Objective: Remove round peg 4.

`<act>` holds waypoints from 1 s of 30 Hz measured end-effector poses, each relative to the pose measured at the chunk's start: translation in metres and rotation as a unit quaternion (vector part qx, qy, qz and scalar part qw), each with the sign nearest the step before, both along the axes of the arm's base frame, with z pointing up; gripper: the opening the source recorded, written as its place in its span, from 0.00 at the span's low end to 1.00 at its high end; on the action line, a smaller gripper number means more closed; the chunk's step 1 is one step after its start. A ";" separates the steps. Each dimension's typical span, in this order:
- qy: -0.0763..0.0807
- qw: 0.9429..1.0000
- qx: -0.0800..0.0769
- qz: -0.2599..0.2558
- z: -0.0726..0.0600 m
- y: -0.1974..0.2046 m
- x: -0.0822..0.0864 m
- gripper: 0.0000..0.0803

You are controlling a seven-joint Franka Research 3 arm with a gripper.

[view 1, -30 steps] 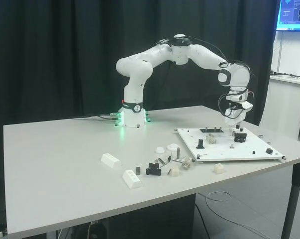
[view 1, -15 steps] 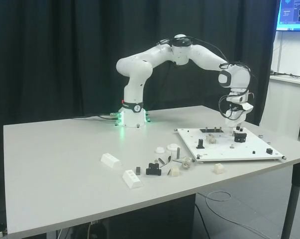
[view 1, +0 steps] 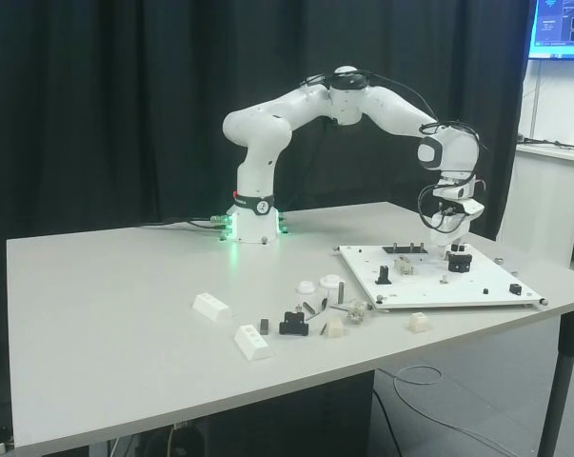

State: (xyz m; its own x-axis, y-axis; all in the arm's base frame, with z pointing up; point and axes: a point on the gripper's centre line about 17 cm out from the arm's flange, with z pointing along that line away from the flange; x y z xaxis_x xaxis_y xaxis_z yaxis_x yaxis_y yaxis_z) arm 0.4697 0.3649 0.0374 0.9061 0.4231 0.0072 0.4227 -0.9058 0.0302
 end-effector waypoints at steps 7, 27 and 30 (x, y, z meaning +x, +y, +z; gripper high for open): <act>0.001 1.000 0.000 0.003 -0.001 -0.001 0.001 1.00; 0.004 1.000 -0.001 0.004 -0.005 -0.004 0.001 1.00; 0.004 1.000 -0.001 0.004 -0.005 -0.004 0.001 1.00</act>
State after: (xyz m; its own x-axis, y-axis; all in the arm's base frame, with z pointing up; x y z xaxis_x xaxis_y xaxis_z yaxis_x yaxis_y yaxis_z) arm 0.4706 0.3613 0.0324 0.9029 0.4298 -0.0006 0.4296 -0.9026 0.0284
